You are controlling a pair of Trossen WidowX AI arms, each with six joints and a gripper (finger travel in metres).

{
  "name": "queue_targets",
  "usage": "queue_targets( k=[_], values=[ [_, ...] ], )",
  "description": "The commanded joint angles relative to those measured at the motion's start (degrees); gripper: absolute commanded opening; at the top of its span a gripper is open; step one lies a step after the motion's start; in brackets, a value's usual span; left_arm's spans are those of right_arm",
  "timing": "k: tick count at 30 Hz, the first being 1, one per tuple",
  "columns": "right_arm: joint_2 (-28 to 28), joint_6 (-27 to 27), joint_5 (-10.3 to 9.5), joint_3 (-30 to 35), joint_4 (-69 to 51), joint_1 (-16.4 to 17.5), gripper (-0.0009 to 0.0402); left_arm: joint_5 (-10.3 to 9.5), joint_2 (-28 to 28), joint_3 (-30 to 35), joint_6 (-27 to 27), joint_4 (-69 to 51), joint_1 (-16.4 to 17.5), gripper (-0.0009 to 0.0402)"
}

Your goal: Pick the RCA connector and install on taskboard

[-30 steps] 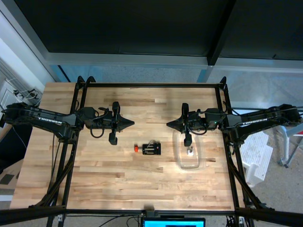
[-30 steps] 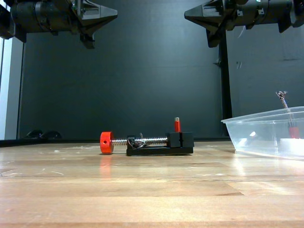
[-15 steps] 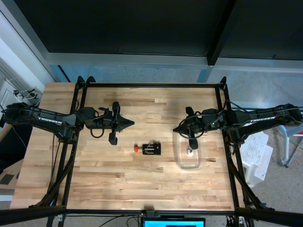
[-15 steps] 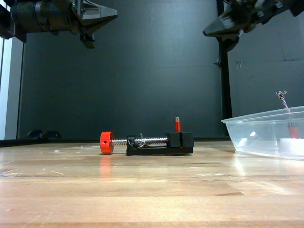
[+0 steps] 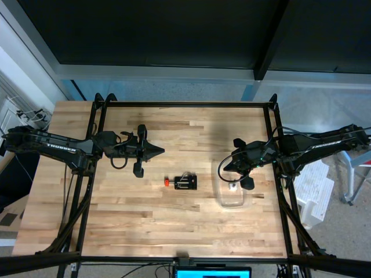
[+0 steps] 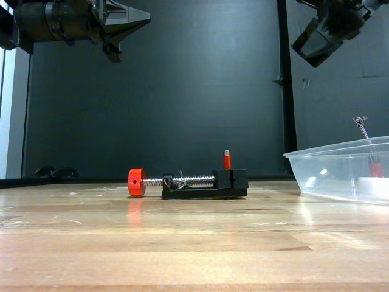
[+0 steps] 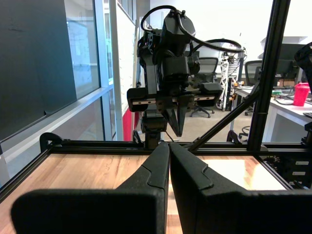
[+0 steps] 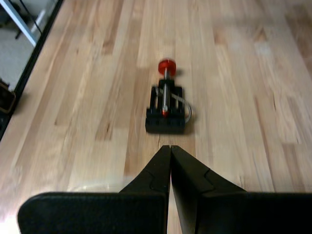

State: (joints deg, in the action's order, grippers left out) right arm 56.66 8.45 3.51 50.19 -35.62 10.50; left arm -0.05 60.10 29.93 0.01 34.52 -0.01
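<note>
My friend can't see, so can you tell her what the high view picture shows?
Two black robot arms reach in over a wooden table. The left gripper hangs above bare wood, and the right gripper tilts down over the far end of a clear tray holding the tiny connector. The small black taskboard sits between them.

Bare worktop [image 5: 145, 214] lies on every side of the taskboard [image 5: 185, 183], whose red post [image 6: 226, 159] stands up at one end. The clear tray [image 5: 219, 196] sits apart on its right, its raised walls the only other barrier. The left gripper [image 7: 169, 144], jaws pressed together, hangs high over the left half. The right gripper [image 8: 170, 147], jaws also together, tilts down high above the tray's far end, with open wood between it and the taskboard.
</note>
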Motion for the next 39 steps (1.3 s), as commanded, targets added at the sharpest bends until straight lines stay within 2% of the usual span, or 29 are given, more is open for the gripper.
queue_targets(
  k=[1,5,12,16,23,26,35,39],
  values=[
    [0.0,0.2,0.17,0.8,-4.3,0.7,0.0000,0.02,0.0,0.0,0.0,0.0,0.0,0.0000],
    [0.0,0.8,1.55,1.2,-8.1,2.7,0.0000,0.02,0.0,0.0,0.0,0.0,0.0,0.0000],
    [0.0,3.3,1.68,1.4,-14.6,6.9,0.0000,0.02,0.0,0.0,0.0,0.0,0.0,0.0000],
    [0.0,4.7,2.95,1.4,-18.1,8.7,0.0000,0.02,0.0,0.0,0.0,0.0,0.0,0.0000],
    [1.6,6.4,2.97,1.4,-22.8,9.3,0.0007,0.02,0.0,0.0,0.0,0.0,0.0,0.0000],
    [2.8,6.9,2.97,1.4,-22.8,9.4,0.0032,0.02,0.0,0.0,0.0,0.0,0.0,0.0000],
    [5.0,9.2,2.99,-2.2,-20.1,9.6,0.0144,0.02,0.0,0.0,0.0,0.0,0.0,0.0000],
    [5.7,10.4,3.08,-4.0,-18.7,9.7,0.0173,0.02,0.0,0.0,0.0,0.0,0.0,0.0000]
  ],
)
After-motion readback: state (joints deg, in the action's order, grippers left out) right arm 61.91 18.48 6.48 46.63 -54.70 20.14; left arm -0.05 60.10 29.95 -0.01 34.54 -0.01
